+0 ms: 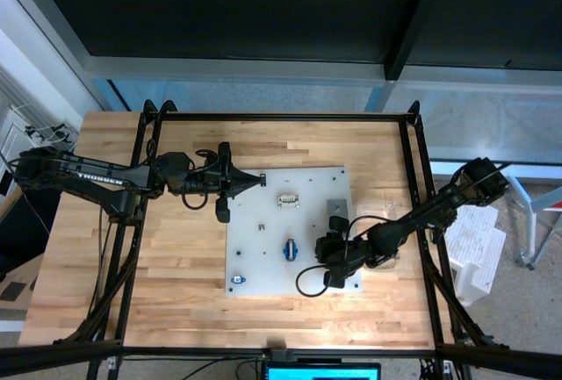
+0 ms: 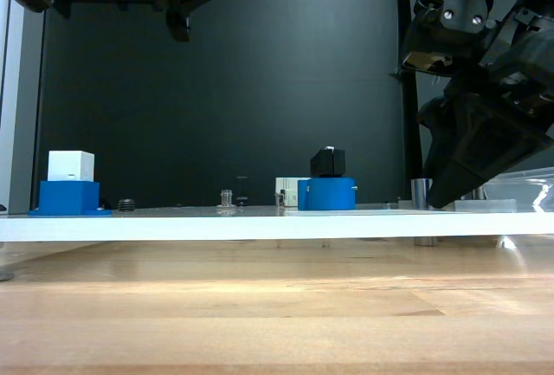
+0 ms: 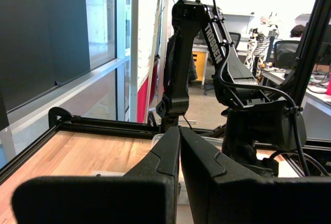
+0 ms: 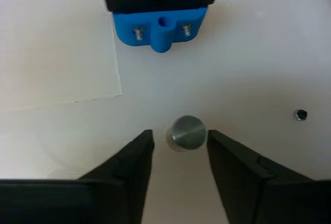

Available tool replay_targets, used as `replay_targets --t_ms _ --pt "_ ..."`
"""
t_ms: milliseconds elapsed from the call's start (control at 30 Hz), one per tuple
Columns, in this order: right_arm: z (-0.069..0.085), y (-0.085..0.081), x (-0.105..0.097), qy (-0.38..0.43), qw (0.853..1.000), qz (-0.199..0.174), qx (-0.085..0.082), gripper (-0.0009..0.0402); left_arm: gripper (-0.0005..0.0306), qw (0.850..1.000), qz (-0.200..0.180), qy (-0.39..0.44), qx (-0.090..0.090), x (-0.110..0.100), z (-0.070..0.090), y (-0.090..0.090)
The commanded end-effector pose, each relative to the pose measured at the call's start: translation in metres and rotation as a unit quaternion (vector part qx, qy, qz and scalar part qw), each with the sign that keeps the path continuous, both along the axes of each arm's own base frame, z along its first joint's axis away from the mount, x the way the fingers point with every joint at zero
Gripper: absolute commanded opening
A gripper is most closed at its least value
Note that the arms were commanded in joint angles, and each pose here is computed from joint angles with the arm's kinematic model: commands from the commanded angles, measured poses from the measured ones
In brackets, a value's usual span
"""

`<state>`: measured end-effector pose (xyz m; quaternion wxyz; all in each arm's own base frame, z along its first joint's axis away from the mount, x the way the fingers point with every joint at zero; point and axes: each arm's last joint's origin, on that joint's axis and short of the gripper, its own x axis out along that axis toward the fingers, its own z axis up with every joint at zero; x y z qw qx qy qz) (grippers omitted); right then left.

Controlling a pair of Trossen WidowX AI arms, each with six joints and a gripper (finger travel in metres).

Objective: Pick the 16mm cylinder and install on the taskboard

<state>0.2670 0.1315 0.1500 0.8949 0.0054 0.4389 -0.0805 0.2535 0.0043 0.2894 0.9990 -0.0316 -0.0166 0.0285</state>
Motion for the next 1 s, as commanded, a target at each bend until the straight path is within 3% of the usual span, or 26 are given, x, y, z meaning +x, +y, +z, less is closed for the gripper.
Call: replay_targets --t_ms 33,133,367,633,933,1000 --pt "0.005 0.001 0.002 -0.006 1.0 -0.002 0.005 0.0189 0.0 1.0 0.0 0.0 0.0 0.0 0.0 0.0" --pt "0.01 0.001 0.002 -0.012 1.0 -0.002 0.009 0.0209 0.0 1.0 0.0 0.0 0.0 0.0 0.0 0.0" --pt "0.028 -0.001 0.001 0.015 1.0 -0.002 -0.001 0.0219 0.0 1.0 0.0 0.0 0.0 0.0 0.0 0.0" --pt "0.054 -0.007 0.007 0.078 0.997 0.001 0.017 0.022 0.0 1.0 0.0 0.0 0.0 0.0 0.0 0.0" --pt "0.089 -0.015 0.005 0.146 0.989 -0.013 -0.013 0.022 0.0 1.0 0.0 0.0 0.0 0.0 0.0 0.0" --pt "0.093 -0.014 0.005 0.152 0.988 -0.01 -0.007 0.022 0.0 1.0 0.0 0.0 0.0 0.0 0.0 0.0"
